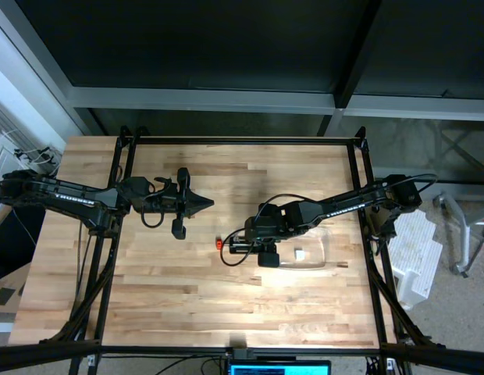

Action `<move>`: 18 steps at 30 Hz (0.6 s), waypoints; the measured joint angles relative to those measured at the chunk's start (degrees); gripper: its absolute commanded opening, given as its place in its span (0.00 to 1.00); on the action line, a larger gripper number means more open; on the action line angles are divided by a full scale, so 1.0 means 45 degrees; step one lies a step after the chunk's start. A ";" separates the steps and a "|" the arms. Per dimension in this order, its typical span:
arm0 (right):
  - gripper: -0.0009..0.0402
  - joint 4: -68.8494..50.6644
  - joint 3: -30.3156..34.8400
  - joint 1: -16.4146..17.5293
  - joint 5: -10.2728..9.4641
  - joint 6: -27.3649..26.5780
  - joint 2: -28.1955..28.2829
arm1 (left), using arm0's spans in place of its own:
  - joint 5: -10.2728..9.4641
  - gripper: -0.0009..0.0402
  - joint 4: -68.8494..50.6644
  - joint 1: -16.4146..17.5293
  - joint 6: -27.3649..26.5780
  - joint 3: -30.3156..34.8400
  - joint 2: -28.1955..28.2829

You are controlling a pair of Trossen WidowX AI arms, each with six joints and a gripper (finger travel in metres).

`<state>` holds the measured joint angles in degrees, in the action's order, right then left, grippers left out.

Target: Remove the RCA connector from the receptacle and place in the container

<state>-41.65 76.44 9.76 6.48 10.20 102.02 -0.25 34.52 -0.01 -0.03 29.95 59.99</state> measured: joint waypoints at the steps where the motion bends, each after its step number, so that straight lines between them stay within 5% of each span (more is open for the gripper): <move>1: 0.43 0.0102 -0.0010 0.0000 0.0005 0.0000 0.0034 | 0.0000 0.02 0.0000 0.0000 0.0000 -0.0005 0.0000; 18: 0.38 0.0607 -0.0034 0.0000 -0.0039 -0.0165 0.0777 | 0.0000 0.02 0.0000 0.0000 0.0000 -0.0005 0.0000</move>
<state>-38.92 76.29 9.76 6.31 9.45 105.51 -0.25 34.52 -0.01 -0.03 29.93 59.99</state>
